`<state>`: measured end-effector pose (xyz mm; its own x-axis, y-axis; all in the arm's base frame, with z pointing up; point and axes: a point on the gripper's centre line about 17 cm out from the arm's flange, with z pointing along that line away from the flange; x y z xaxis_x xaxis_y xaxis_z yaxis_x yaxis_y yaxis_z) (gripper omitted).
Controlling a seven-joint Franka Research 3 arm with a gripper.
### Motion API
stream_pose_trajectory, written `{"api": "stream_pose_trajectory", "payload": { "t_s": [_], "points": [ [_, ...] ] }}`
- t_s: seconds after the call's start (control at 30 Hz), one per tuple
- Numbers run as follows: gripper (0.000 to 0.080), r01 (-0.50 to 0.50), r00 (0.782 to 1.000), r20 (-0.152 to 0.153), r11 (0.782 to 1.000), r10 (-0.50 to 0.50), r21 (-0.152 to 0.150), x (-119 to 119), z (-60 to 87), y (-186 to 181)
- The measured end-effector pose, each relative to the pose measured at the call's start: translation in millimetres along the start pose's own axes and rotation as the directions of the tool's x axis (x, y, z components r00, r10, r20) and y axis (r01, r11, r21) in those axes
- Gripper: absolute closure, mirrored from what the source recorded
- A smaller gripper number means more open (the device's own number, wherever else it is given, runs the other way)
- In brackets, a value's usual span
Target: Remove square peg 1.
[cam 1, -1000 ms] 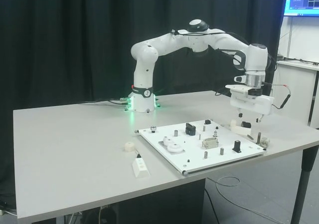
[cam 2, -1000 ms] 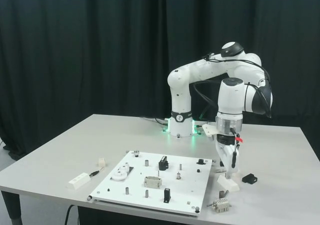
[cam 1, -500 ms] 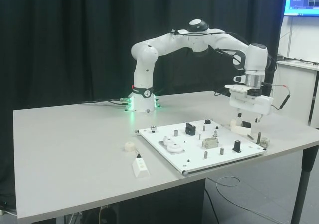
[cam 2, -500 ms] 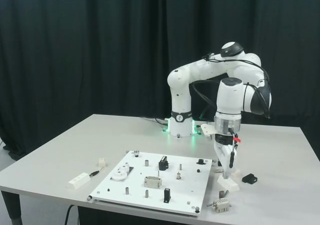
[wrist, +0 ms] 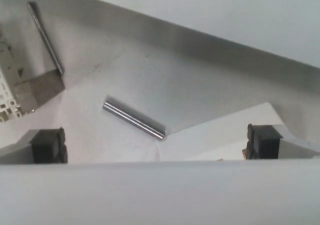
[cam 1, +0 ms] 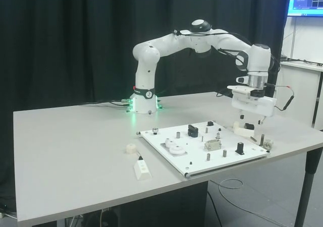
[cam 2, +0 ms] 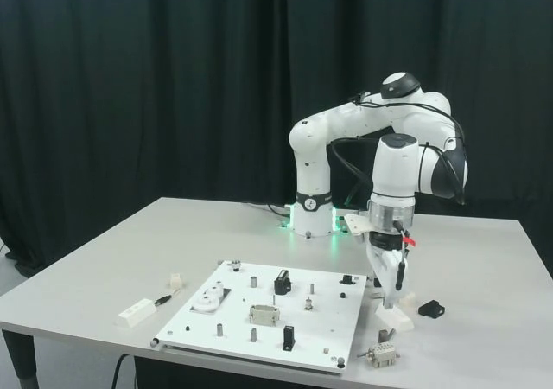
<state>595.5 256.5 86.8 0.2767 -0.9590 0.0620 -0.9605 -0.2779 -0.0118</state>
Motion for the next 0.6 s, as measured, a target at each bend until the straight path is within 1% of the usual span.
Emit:
{"api": "stream_pose_trajectory", "payload": {
  "t_s": [0.37,0.6],
  "points": [
    [0.0003,0.03,0.999,-0.013,1.0,-0.03,0.0,5,-3.5,0],
    [0.0003,0.091,0.995,-0.031,0.996,-0.091,-0.003,13,-7.8,0]
  ]
}}
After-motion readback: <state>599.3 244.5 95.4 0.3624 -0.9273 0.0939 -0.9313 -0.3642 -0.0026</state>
